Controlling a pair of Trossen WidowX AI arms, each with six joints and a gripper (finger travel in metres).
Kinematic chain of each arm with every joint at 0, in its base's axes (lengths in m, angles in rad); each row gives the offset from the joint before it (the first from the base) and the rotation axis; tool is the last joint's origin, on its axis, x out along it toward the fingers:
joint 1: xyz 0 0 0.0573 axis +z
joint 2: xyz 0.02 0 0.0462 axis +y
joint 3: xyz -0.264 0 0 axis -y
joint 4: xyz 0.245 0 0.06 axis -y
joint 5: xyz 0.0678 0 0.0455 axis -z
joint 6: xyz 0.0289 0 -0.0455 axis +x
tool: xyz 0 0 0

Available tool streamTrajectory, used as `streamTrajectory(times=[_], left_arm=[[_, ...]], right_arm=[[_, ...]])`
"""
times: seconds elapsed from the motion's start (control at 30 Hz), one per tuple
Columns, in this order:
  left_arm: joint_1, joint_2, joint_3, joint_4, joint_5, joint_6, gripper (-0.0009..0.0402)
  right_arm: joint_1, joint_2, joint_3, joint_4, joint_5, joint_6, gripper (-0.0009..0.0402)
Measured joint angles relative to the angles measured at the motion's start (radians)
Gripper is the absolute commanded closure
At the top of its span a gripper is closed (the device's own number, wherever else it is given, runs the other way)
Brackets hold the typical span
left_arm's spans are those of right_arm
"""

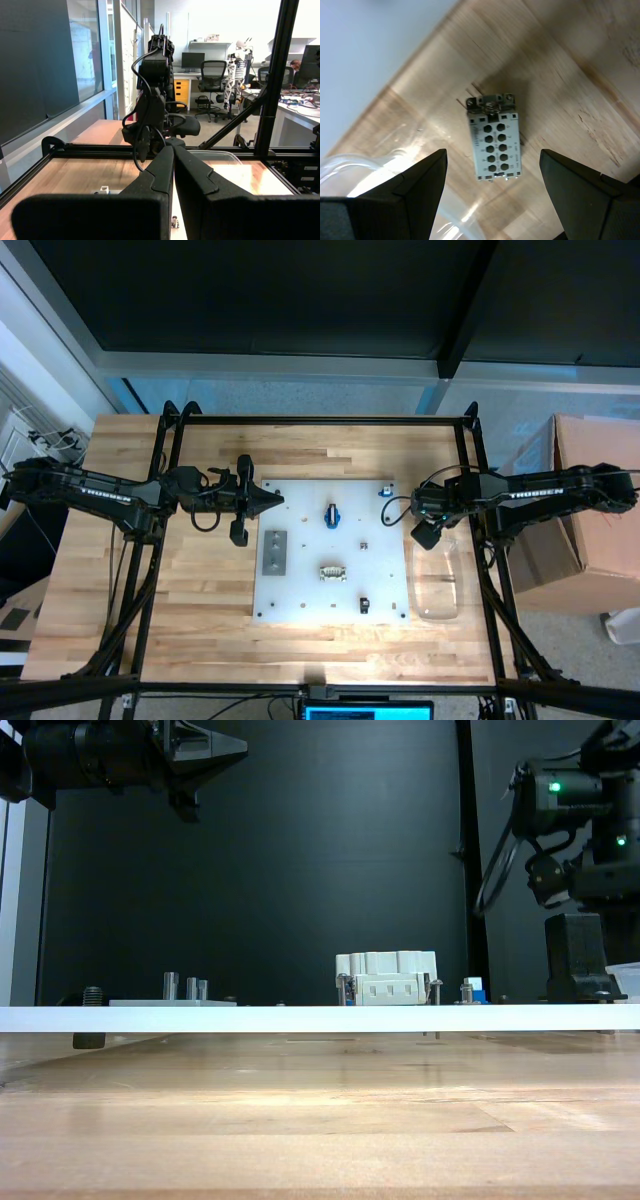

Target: Remove the HAN10E connector from the taskboard and place in the container

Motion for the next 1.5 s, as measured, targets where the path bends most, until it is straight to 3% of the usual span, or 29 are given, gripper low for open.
streamTrajectory(times=[0.5,0.67,1.13,1.5], left_arm=[[0.0,0.0,0.0,0.0,0.0,0.0,0.0393],[0.0,0.0,0.0,0.0,0.0,0.0,0.0393],[0.0,0.0,0.0,0.0,0.0,0.0,0.0393],[0.0,0.0,0.0,0.0,0.0,0.0,0.0393]], right_arm=[[0.0,0.0,0.386,-0.336,0.005,-0.034,0.0132],[0.0,0.0,0.441,-0.372,0.007,-0.037,0.0132],[0.0,0.002,0.405,-0.358,0.008,-0.037,0.0132],[-0.023,0.028,0.184,-0.146,-0.02,-0.079,0.0132]])
